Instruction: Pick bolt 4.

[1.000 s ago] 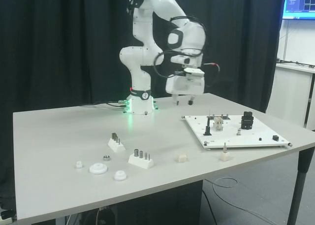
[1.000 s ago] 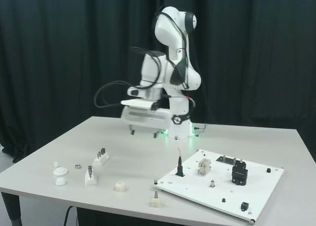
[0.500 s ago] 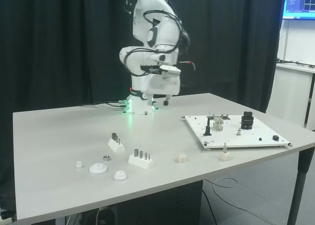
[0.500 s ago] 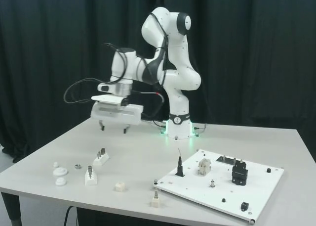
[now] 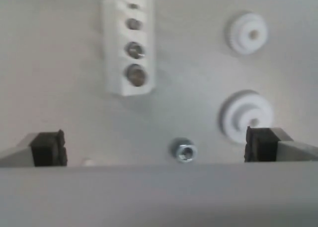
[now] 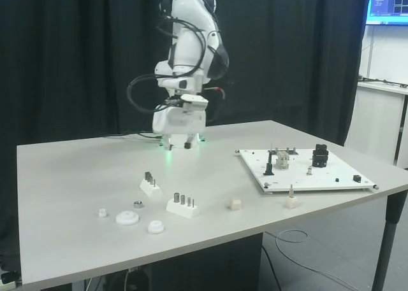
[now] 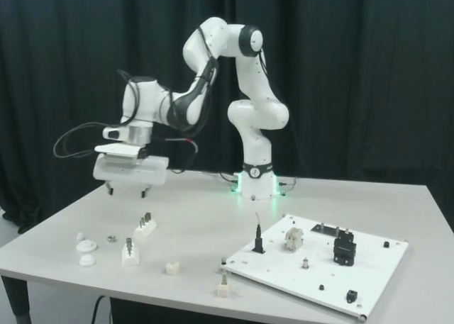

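Note:
Two white holder blocks with upright bolts stand on the grey table, one (image 6: 151, 184) (image 7: 145, 226) farther back, one (image 6: 183, 205) (image 7: 130, 253) nearer the front. In the wrist view one holder block (image 5: 128, 45) shows a row of bolt heads from above, graded in size. I cannot tell which is bolt 4. My gripper (image 6: 179, 146) (image 7: 126, 192) (image 5: 154, 146) hangs well above the table, behind the blocks, open and holding nothing. Its black pads (image 5: 48, 148) stand far apart.
A nut (image 5: 184, 151) (image 6: 136, 204) lies by two white gears (image 5: 247, 115) (image 6: 127, 218) (image 6: 155, 227) and a small white part (image 6: 102, 212). A white cube (image 6: 236, 204), a peg block (image 6: 291, 200) and the white assembly board (image 6: 306, 176) (image 7: 284, 281) sit farther along the table.
The arm has swung away from the assembly board's side, across its base, to above the bolt holders and gears. The gripper stayed open.

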`<state>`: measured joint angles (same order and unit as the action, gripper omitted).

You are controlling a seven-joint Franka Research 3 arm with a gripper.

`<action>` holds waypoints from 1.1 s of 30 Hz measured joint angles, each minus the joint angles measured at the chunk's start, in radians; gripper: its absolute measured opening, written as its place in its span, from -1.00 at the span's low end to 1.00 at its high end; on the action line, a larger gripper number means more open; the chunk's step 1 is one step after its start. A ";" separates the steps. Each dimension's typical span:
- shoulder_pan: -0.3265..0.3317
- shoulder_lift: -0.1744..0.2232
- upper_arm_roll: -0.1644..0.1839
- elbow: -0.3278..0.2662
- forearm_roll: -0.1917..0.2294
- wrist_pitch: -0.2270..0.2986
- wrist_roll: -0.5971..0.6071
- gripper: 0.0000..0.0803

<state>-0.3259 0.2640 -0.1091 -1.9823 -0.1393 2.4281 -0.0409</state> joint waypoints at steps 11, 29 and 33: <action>-0.019 0.138 -0.059 0.138 0.083 -0.004 -0.231 0.99; -0.046 0.293 -0.132 0.271 0.183 -0.057 -0.583 0.99; -0.050 0.319 -0.140 0.291 0.217 -0.077 -0.661 0.99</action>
<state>-0.3763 0.5830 -0.2489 -1.6915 0.0779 2.3515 -0.7020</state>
